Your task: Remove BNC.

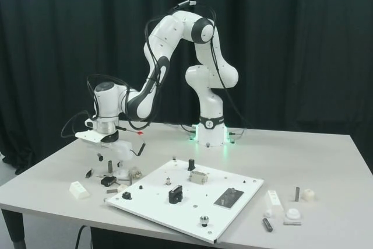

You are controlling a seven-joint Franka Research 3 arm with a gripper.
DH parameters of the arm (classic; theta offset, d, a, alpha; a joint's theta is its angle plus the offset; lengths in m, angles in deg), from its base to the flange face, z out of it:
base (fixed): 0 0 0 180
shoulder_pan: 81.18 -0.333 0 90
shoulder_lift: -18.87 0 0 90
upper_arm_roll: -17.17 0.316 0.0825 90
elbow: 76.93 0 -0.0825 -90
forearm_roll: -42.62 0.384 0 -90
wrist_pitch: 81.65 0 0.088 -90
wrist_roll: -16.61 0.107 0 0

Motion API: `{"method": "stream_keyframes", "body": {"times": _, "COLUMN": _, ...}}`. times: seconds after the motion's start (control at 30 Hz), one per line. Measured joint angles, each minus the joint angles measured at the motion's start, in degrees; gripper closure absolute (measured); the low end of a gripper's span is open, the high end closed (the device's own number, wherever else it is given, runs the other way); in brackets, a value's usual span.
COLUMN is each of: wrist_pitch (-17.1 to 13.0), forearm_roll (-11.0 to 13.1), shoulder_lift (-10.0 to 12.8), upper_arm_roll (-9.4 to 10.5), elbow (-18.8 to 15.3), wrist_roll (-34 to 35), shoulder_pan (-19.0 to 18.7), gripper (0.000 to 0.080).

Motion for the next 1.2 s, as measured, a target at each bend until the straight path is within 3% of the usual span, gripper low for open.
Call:
{"method": "stream_keyframes", "body": {"times": 0.53, "wrist_pitch": 3.81, "forearm_roll": 0.0, "shoulder_lift": 0.0, "upper_arm_roll": 0.0, "elbow": 2.92, "wrist_roll": -0.16, "shoulder_pan": 0.15, "gripper": 0.0003}}
{"method": "stream_keyframes", "body": {"times": 1.2, "wrist_pitch": 5.37, "forearm_roll": 0.0, "shoulder_lift": 0.0, "upper_arm_roll": 0.0, "elbow": 4.77, "wrist_roll": -0.3, "shoulder_pan": 0.5, "gripper": 0.0003}}
